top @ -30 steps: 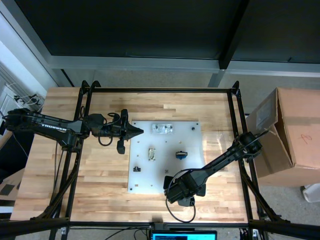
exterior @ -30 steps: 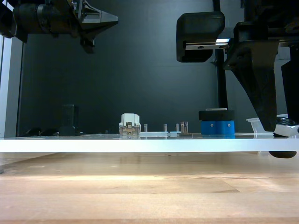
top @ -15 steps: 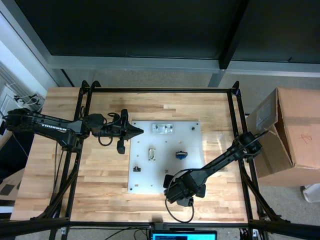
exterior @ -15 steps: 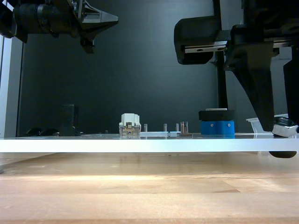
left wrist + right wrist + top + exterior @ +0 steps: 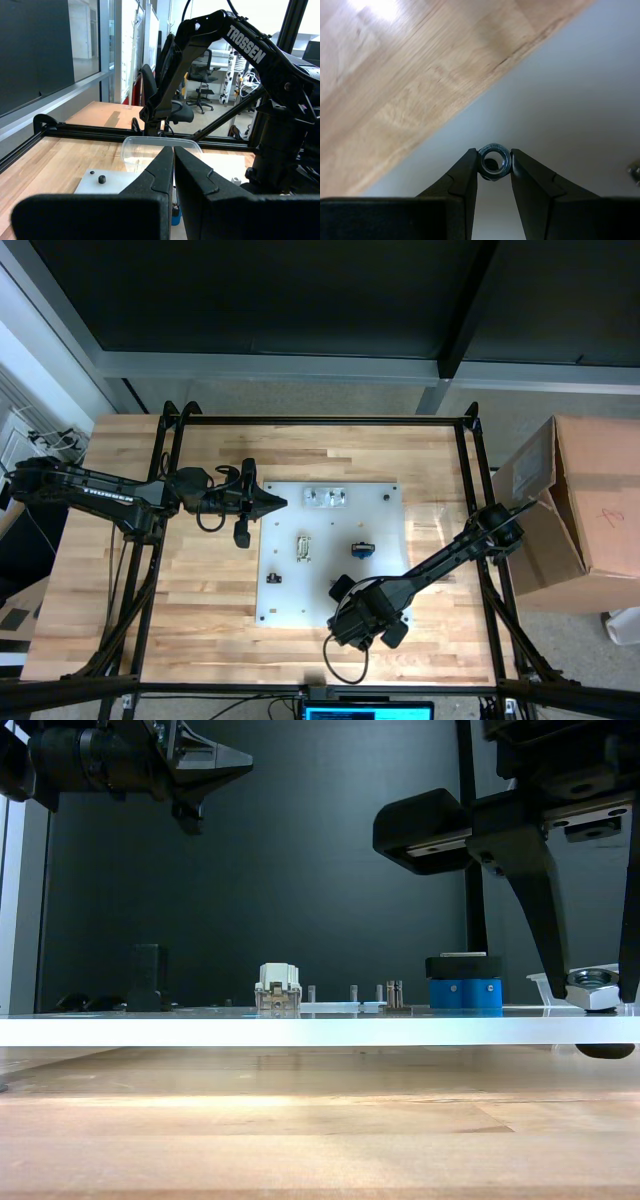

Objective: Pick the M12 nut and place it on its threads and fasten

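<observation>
Right hand (image 5: 592, 992) pinched the nut (image 5: 494, 161) low over the board's (image 5: 300, 602) near edge; left hand (image 5: 173, 150), pressed together, hung high over its far left edge.

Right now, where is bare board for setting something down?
Free: white board's near-left corner; right strip between black post and blue part. Crowded: near right, right gripper shut on M12 nut, stud hidden; left gripper, shut, over far-left edge.

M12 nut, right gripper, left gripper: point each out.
M12 nut (image 5: 494, 161): right wrist view, ring face, held between the fingers.
right gripper (image 5: 592, 992): low view, between fingertips, at board's near edge.
left gripper (image 5: 281, 503): high view, fingertips, over board's left edge.
</observation>
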Available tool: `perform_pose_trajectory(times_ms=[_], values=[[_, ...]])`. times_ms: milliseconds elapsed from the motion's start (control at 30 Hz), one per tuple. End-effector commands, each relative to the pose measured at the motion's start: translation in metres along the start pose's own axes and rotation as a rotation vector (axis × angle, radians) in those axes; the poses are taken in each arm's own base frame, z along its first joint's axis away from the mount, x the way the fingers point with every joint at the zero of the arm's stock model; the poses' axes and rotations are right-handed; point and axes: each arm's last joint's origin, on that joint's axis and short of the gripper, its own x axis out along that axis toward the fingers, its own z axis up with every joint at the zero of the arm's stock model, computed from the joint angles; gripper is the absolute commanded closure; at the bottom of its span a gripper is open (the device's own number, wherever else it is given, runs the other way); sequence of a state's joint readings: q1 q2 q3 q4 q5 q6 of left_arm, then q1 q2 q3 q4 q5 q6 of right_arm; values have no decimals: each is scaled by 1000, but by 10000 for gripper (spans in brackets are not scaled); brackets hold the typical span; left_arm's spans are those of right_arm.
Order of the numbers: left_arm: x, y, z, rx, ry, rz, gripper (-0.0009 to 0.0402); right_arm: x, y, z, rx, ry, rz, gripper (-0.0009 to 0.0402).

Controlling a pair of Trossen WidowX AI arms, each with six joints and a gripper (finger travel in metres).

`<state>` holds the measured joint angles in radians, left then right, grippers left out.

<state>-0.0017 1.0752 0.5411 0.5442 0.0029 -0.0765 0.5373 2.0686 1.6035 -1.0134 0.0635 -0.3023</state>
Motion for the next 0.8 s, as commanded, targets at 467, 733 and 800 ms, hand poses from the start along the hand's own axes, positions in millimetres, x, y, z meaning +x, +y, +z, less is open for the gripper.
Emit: perform_pose_trajectory(times_ms=[467, 733, 800], values=[[0, 0, 0, 0, 0, 0, 393, -1, -1, 0, 581, -7, 3, 385], [0, 0, 0, 0, 0, 0, 393, -1, -1, 0, 800, -7, 4, 385], [0, 0, 0, 0, 0, 0, 393, -1, -1, 0, 799, -8, 4, 385]])
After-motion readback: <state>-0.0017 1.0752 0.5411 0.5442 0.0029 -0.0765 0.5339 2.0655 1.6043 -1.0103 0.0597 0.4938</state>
